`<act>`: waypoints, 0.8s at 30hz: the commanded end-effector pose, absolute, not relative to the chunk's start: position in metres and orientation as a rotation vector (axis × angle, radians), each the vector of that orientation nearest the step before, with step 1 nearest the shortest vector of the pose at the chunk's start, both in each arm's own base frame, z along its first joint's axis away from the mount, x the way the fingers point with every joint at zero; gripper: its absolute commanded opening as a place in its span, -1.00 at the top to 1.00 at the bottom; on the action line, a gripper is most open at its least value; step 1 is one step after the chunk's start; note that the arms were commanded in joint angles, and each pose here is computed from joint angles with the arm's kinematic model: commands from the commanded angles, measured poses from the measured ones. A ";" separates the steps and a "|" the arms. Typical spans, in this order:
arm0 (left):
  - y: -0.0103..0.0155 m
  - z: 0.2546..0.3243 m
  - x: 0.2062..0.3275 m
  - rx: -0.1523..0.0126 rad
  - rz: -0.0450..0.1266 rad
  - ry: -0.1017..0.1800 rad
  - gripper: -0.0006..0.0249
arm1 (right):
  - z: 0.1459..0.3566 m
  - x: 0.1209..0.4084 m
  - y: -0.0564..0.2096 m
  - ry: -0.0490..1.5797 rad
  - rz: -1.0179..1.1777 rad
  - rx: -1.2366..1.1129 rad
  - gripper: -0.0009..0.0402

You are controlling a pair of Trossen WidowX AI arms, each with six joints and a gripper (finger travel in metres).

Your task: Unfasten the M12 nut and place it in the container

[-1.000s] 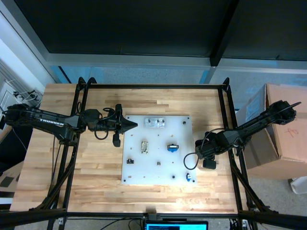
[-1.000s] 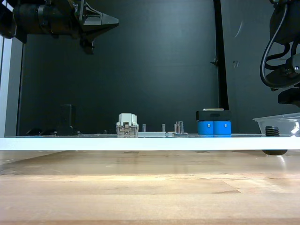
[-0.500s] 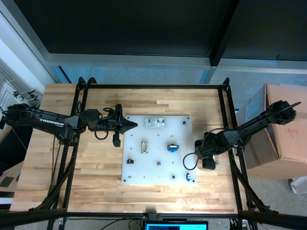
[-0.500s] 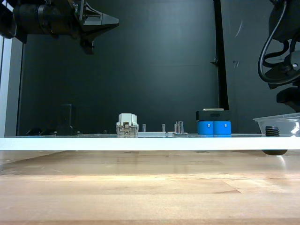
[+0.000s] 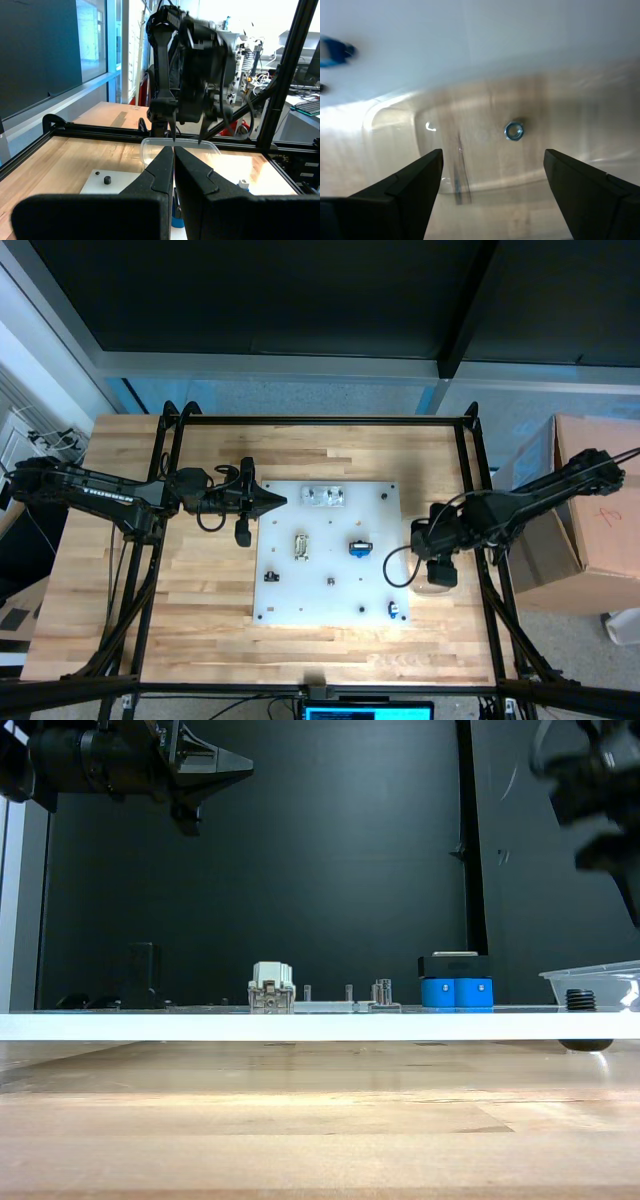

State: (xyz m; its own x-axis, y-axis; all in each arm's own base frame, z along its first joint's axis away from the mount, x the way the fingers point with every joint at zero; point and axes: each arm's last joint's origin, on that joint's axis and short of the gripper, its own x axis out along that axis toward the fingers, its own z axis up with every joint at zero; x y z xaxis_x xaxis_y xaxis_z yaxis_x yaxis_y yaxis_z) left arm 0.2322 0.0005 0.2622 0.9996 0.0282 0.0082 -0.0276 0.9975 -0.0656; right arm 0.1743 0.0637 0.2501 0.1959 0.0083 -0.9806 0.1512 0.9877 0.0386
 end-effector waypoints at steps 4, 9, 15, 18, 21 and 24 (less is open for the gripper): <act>0.0006 0.2623 0.232 -0.066 0.028 -0.010 0.95 | 0.298 0.192 0.043 1.192 -0.149 0.162 0.18; 0.0006 0.2623 0.232 -0.066 0.028 -0.010 0.95 | 0.322 0.207 0.029 0.980 -0.106 0.127 0.94; 0.0006 0.2623 0.232 -0.066 0.028 -0.010 0.95 | 0.332 0.228 0.013 0.705 -0.086 0.072 0.98; 0.0006 0.2623 0.232 -0.066 0.028 -0.010 0.95 | 0.335 0.235 0.005 0.541 -0.086 0.058 0.96; 0.0005 0.2623 0.232 -0.066 0.028 -0.010 0.95 | 0.333 0.240 -0.001 0.394 -0.058 0.074 0.96; 0.0005 0.2623 0.232 -0.066 0.028 -0.010 0.95 | 0.328 0.244 -0.004 0.272 -0.030 0.071 0.96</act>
State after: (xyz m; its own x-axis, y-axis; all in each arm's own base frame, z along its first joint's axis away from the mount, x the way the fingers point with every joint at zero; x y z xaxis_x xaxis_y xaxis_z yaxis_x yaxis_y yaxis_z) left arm 0.2321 0.0005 0.2623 0.9996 0.0282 0.0086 -0.0276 0.9974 -0.0660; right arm 0.2427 -0.0032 0.3292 0.9466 -0.0242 -0.3216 0.0471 0.9968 0.0638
